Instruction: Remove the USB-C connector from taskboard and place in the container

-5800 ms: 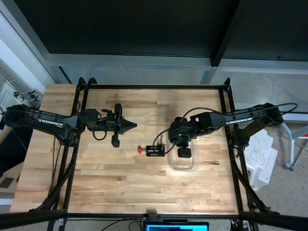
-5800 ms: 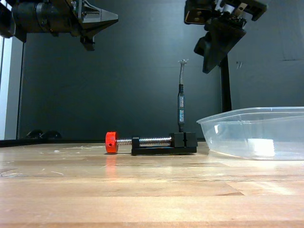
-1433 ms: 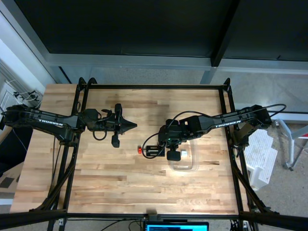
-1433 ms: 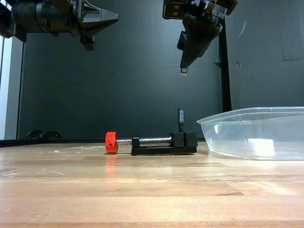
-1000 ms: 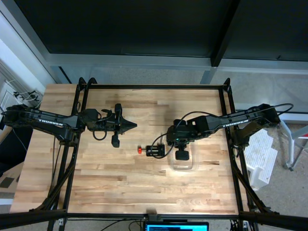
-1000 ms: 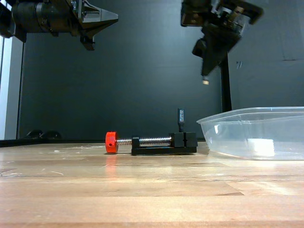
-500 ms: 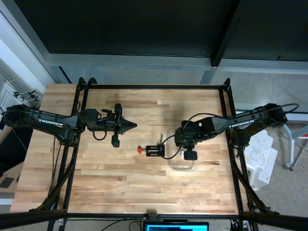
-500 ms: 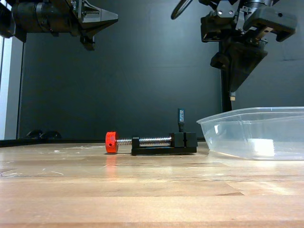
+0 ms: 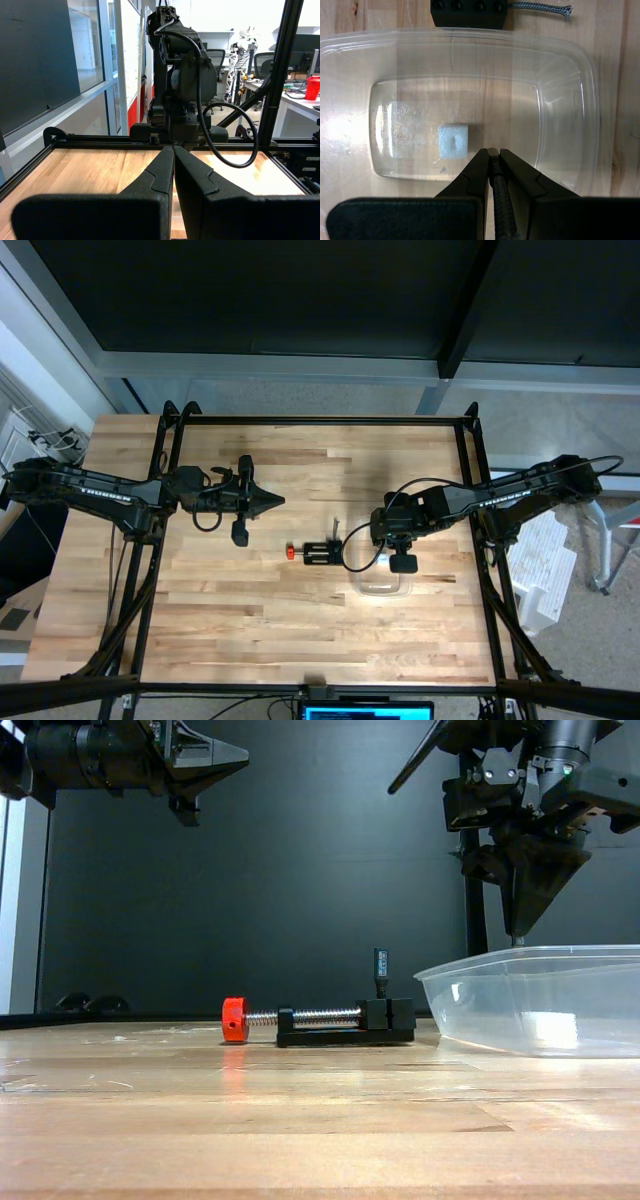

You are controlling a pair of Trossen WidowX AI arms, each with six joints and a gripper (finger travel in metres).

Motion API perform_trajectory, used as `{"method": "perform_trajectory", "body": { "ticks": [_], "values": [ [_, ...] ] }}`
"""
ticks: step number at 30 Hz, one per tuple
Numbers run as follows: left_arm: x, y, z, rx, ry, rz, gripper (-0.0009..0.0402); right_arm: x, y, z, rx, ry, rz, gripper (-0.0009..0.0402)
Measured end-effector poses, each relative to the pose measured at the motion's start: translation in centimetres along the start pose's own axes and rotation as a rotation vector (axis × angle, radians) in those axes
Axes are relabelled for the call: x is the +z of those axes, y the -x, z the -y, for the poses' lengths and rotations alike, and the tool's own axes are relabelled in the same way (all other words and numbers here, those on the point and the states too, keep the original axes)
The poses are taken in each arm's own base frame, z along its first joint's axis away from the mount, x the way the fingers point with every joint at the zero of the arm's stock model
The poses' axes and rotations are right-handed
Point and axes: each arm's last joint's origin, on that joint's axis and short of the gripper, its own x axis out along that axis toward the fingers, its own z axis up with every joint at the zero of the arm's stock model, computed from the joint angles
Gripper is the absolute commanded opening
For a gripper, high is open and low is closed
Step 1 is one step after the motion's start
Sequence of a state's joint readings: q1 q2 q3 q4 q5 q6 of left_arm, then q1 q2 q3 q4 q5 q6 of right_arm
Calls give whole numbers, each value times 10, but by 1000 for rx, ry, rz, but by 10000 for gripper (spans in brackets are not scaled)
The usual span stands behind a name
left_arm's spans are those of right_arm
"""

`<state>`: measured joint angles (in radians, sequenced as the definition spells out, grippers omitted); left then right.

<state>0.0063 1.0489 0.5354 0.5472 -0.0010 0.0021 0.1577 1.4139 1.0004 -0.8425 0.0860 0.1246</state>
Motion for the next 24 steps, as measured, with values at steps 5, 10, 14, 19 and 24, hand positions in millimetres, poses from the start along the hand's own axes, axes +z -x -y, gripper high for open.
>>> {"method": "perform_trajectory", "body": {
  "ticks": [5,10,14,19,24],
  "values": [
    [0,0,0,0,0,0,0,1,0,0,2,-9,14,71],
    [0,0,0,0,0,0,0,2,0,0,3,-10,21,101],
    [0,0,0,0,0,0,0,2,0,0,3,-11,24,119],
    [0,0,0,0,0,0,0,5,3,0,5,-12,38,135],
    [0,0,0,0,0,0,0,10,12,0,9,-16,74,140]
  ]
}}
